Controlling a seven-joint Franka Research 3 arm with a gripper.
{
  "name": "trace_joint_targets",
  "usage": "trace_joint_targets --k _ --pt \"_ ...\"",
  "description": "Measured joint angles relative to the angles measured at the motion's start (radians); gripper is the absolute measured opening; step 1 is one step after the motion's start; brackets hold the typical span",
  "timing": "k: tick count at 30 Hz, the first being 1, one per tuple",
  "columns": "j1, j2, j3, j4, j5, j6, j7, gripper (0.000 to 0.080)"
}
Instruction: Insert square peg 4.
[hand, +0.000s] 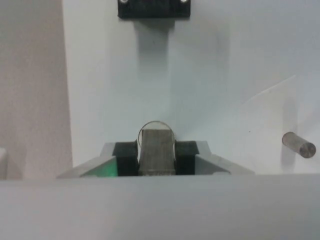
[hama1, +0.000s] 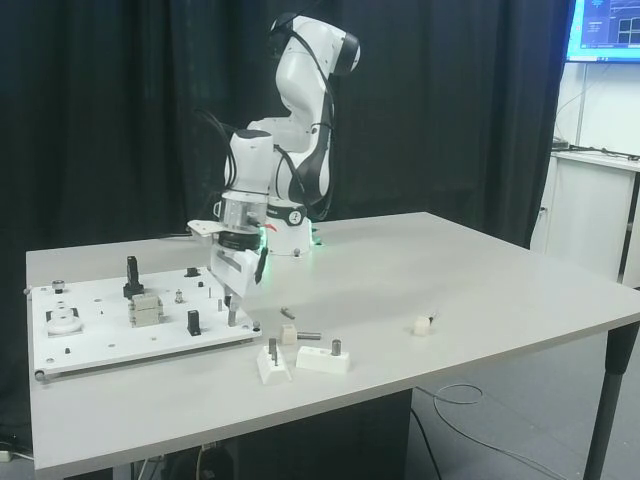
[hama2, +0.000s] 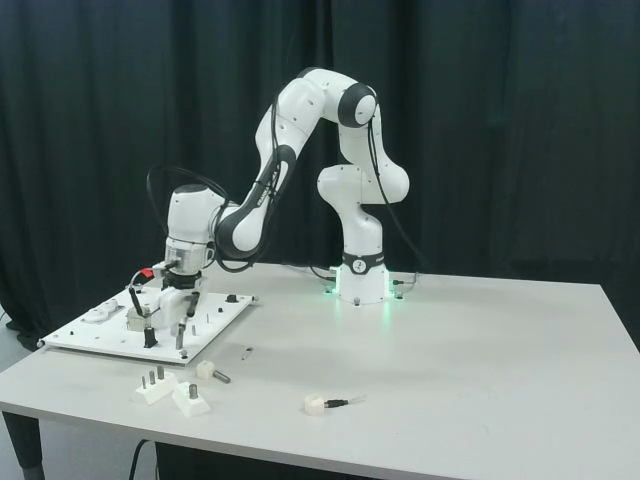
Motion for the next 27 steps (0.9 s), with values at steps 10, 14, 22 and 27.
trace_joint_targets --k 10,14,22,27 --pt "0.0 0.002 0.007 -0.005 0.001 0.004 0.003 0.0153" --pt "0.0 0.002 0.008 -0.006 0.001 0.009 0.003 0.0153" --pt "-0.003 0.003 0.008 -0.008 0.001 0.021 0.003 0.0153" --pt "-0.005 0.005 0.008 -0.008 0.001 0.028 0.002 0.0153"
